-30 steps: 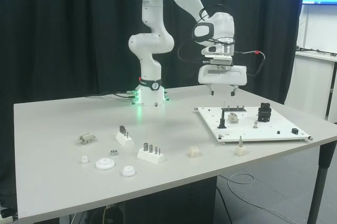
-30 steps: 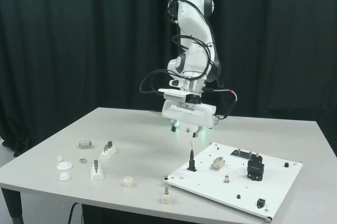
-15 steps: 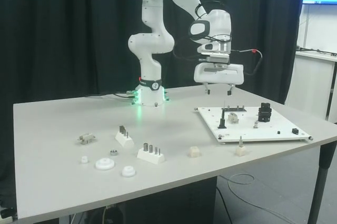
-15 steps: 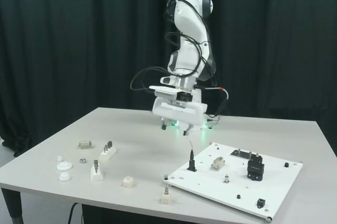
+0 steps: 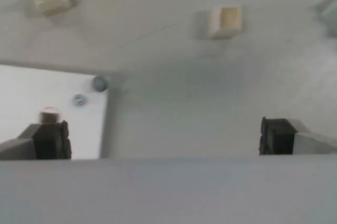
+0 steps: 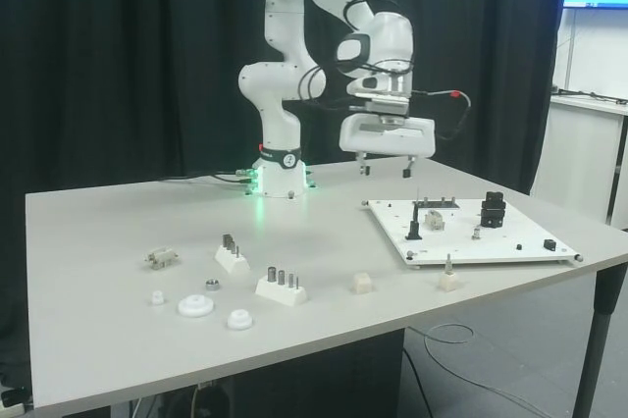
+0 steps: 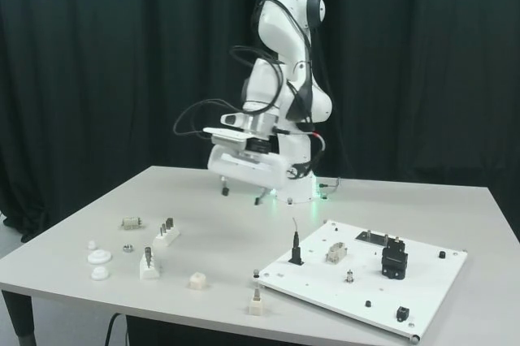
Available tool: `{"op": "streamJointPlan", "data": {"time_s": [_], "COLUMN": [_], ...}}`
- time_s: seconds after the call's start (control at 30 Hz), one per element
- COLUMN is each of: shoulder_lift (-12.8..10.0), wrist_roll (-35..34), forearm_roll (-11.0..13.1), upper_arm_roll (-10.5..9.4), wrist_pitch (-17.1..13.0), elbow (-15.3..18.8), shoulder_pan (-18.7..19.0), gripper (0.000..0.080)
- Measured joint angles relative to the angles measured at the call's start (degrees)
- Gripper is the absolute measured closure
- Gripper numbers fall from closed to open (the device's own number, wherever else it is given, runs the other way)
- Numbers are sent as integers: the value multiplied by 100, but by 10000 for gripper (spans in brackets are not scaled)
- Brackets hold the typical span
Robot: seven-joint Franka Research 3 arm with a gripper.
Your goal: Pick waterproof.
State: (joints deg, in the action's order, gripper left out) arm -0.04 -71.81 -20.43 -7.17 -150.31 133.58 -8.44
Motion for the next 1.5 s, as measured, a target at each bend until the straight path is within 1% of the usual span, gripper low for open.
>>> {"op": "streamJointPlan", "data": {"time_s": [0.2, 0.37, 0.67, 0.83, 1.03, 1.27, 1.37, 1.5], "shoulder_lift": [-8, -8, -31, -96, -246, -514, -657, -880], "wrist_roll": [782, 1560, 3213, 4026, 4876, 5873, 6291, 6849], "forearm_roll": [222, 436, 916, 1138, 1325, 1451, 1516, 1698], "upper_arm_roll": [297, 600, 1174, 1465, 1788, 2125, 2236, 2346], "wrist_pitch": [44, 104, 170, 210, 213, 214, 214, 204], "elbow": [-54, -83, -121, -185, -303, -512, -637, -842], "shoulder_pan": [-70, -118, -277, -396, -550, -747, -847, -986], "gripper": [3, 3, 3, 3, 3, 3, 3, 3]}}
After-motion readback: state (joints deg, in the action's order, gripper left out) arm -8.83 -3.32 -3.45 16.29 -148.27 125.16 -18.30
